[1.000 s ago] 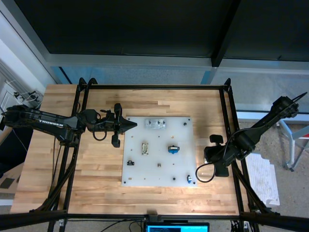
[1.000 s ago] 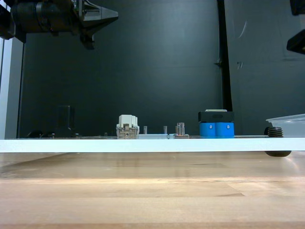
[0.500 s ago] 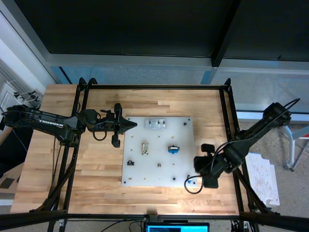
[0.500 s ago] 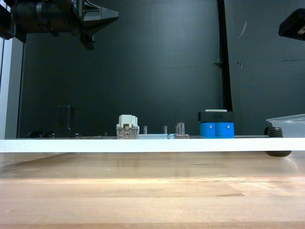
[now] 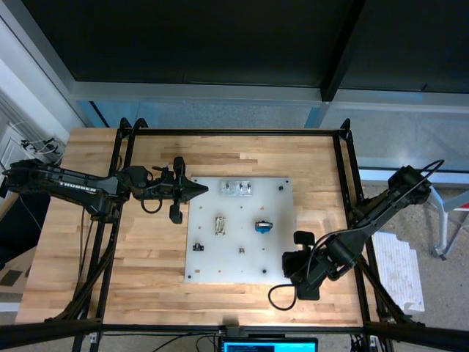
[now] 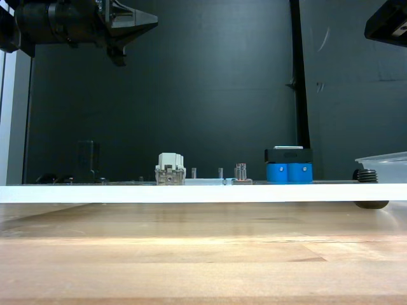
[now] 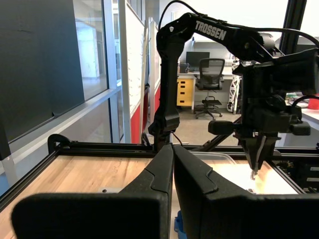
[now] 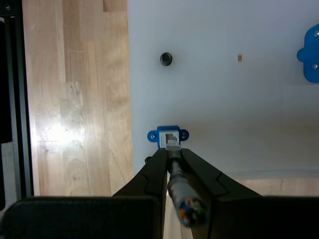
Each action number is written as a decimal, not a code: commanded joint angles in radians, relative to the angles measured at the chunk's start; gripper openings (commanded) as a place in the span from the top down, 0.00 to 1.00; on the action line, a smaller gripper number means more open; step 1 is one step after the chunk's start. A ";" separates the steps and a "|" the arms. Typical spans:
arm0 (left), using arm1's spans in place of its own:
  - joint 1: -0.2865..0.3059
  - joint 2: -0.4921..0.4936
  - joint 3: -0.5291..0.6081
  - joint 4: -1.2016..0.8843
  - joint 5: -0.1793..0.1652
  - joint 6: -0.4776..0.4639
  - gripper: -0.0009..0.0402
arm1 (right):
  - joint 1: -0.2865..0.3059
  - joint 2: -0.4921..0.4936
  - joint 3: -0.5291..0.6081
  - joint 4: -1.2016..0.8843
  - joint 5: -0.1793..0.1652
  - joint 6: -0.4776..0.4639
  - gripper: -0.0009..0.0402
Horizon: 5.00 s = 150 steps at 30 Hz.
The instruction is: Pick the RJ45 connector and install on taskboard
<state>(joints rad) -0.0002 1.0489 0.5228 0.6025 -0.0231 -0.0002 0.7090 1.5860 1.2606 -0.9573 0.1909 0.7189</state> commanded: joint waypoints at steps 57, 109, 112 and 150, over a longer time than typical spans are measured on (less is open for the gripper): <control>0.000 0.000 0.000 0.000 0.000 0.000 0.98 | 0.019 0.037 -0.069 0.082 0.026 -0.055 0.98; 0.000 0.000 0.000 0.000 0.000 0.000 0.98 | 0.009 0.043 -0.145 0.163 0.000 -0.080 0.98; 0.000 0.000 0.000 0.000 0.000 0.000 0.98 | 0.009 0.037 -0.145 0.163 -0.002 -0.080 0.95; 0.000 0.000 0.000 0.000 0.000 0.000 0.98 | 0.009 -0.082 -0.044 0.022 -0.003 -0.075 0.53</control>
<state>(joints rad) -0.0002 1.0489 0.5224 0.6022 -0.0235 -0.0006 0.7177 1.5097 1.2160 -0.9356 0.1894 0.6426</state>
